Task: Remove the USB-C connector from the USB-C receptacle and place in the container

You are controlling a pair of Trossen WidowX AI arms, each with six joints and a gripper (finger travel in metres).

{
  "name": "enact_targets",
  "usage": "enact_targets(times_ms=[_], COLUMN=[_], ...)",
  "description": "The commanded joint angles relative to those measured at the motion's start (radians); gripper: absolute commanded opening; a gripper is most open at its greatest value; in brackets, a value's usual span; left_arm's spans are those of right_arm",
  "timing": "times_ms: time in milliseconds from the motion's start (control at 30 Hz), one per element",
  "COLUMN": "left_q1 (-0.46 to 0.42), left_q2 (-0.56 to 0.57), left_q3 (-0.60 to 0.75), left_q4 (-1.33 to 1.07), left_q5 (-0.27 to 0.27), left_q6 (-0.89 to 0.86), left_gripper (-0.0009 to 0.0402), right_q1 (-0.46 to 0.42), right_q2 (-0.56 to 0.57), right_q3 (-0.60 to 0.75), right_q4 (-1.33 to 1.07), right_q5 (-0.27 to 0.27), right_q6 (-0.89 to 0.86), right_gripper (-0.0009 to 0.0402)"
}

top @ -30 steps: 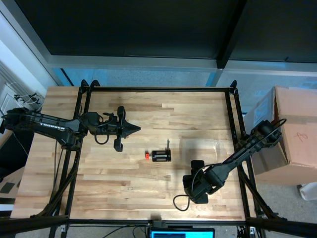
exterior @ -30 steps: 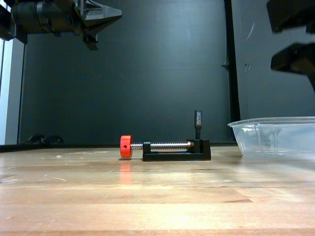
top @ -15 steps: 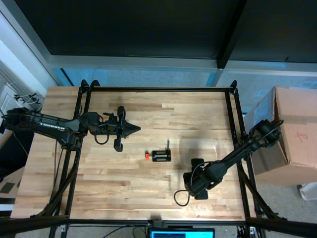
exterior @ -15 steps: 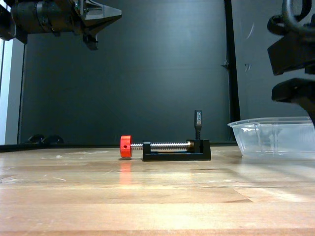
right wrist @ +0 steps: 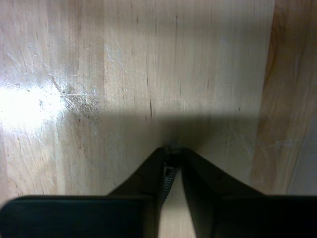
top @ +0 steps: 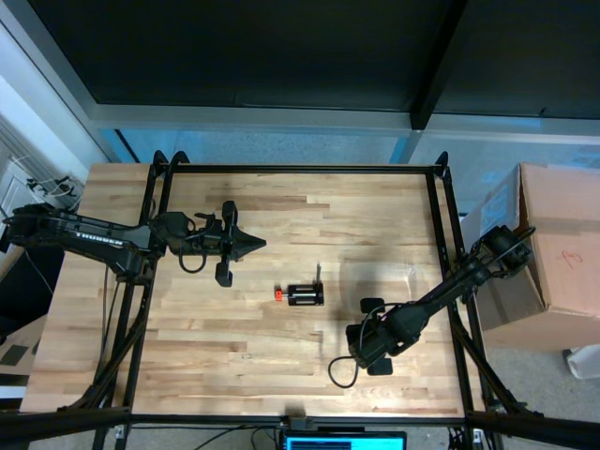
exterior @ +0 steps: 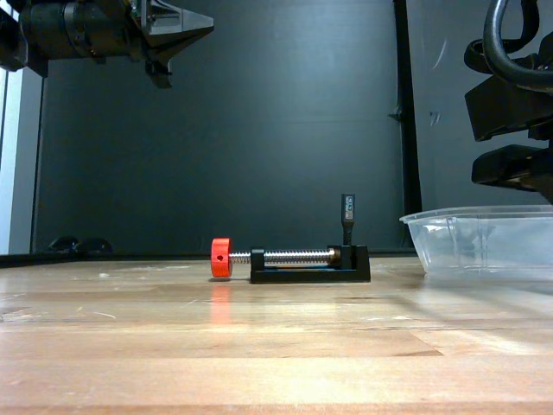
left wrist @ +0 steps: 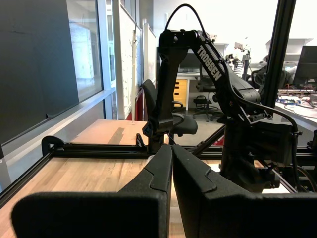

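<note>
USB-C connector (exterior: 348, 209) is seated in the USB-C receptacle (exterior: 350, 252), standing upright, nothing touching it. The receptacle sits at the end of a black screw clamp (exterior: 309, 263) with a red knob (exterior: 221, 258), mid-tabletop (top: 262, 337). The clear container (exterior: 484, 244) is just right of the clamp; can't see anything in it.

Right pincer (right wrist: 172, 148) points straight down over bare wood on the near side of the container, well apart from the connector. Its tips are pinched together, with no part between them.

Left pincer (left wrist: 172, 147) is high above the tabletop, left of and beyond the clamp, level and aimed toward the right arm. Its fingers (left wrist: 156, 173) are pressed together on nothing.
</note>
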Motion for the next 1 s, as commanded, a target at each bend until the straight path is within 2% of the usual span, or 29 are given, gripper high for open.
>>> enact_targets(times_ms=[33, 133, 467, 700, 900, 1000], left_q1=[0.000, 0.000, 0.000, 0.000, 0.000, 0.000], left_q2=[0.000, 0.000, 0.000, 0.000, 0.000, 0.000], left_q3=[0.000, 0.000, 0.000, 0.000, 0.000, 0.000], left_q4=[0.000, 0.000, 0.000, 0.000, 0.000, 0.000], left_q5=[0.000, 0.000, 0.000, 0.000, 0.000, 0.000], left_q6=[0.000, 0.000, 0.000, 0.000, 0.000, 0.000], left_gripper=[0.0000, 0.0000, 0.0000, 0.0000, 0.0000, 0.0000], right_q1=[0.000, 0.000, -0.033, -0.161, -0.277, -0.312], right_q2=[-0.006, -0.021, -0.147, -0.250, -0.269, -0.269], right_q3=[0.003, 0.016, 0.092, 0.092, 0.092, 0.092], right_q4=[-0.003, -0.019, -0.165, -0.255, -0.268, -0.268], right_q5=[-0.001, -0.021, -0.019, -0.016, -0.018, -0.027], right_q6=[0.010, 0.016, -0.034, -0.132, -0.251, -0.290], right_gripper=[0.0004, 0.0006, 0.0000, 0.0000, 0.0002, 0.0019])
